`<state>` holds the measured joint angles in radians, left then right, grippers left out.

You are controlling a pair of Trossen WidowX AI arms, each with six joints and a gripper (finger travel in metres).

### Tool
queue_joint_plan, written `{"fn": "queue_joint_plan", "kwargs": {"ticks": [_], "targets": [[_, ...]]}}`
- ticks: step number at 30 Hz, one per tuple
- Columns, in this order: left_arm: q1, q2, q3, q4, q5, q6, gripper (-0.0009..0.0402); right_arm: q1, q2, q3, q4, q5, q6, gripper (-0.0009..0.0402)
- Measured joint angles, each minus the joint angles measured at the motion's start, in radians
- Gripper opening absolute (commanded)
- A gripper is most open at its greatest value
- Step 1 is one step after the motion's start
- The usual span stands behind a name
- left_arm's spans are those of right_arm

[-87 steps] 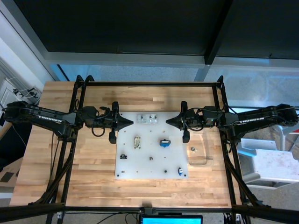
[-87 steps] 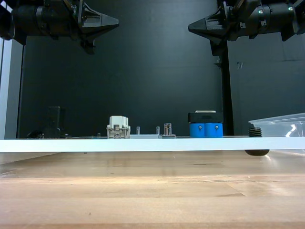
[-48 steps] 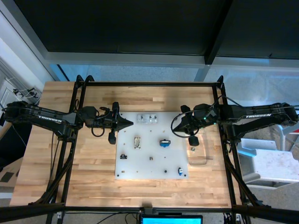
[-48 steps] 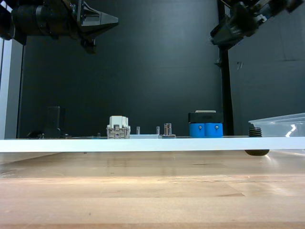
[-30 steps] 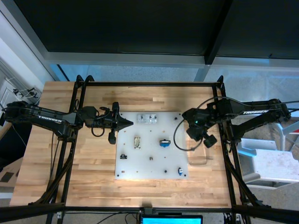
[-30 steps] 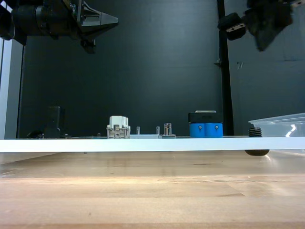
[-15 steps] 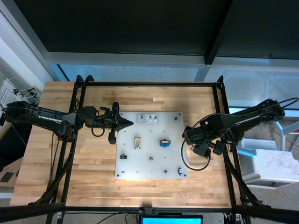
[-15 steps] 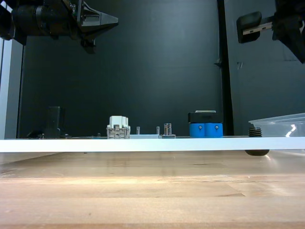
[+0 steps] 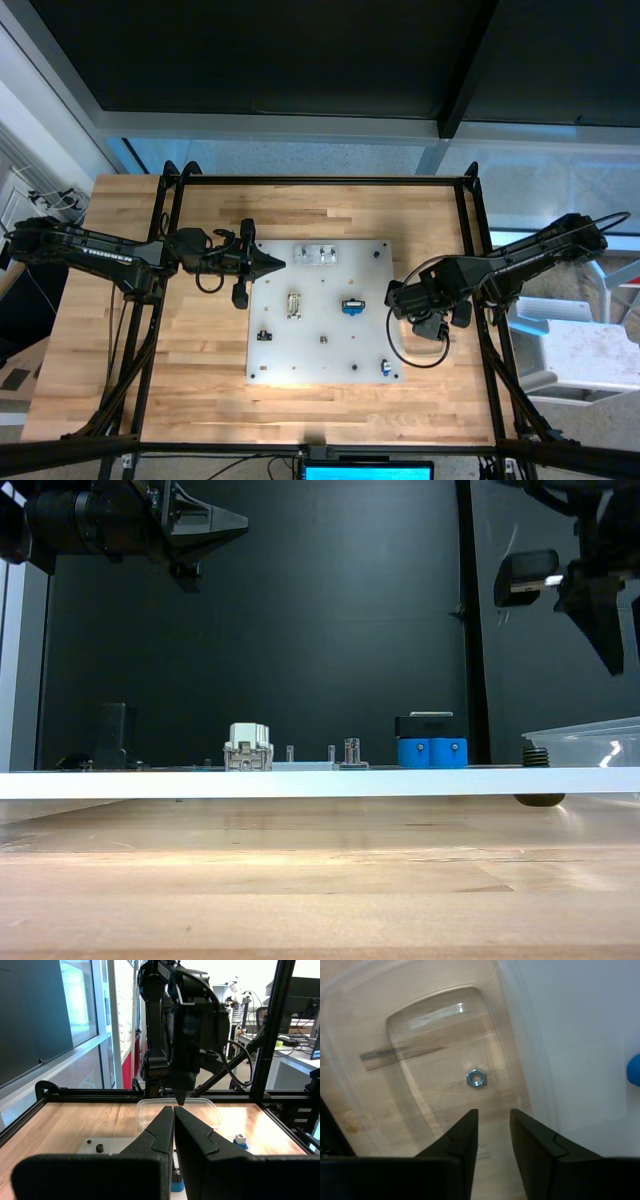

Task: Pick the M12 fastener and fasten on the M12 threads

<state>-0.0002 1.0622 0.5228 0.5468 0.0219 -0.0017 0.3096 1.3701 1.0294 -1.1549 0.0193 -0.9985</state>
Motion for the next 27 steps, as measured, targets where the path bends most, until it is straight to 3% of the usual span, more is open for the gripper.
{"fn": "queue_joint_plan", "kwargs": {"ticks": [8,27], "targets": [[0.0,0.0,0.0,0.0,0.0,0.0,0.0,0.005,0.0,-0.082,0.081,0.0,-0.036,0.0144],[0.0,0.0,0.0,0.0,0.0,0.0,0.0,0.012,0.04,-0.19,0.22,0.015,-0.063,0.0146]]}}
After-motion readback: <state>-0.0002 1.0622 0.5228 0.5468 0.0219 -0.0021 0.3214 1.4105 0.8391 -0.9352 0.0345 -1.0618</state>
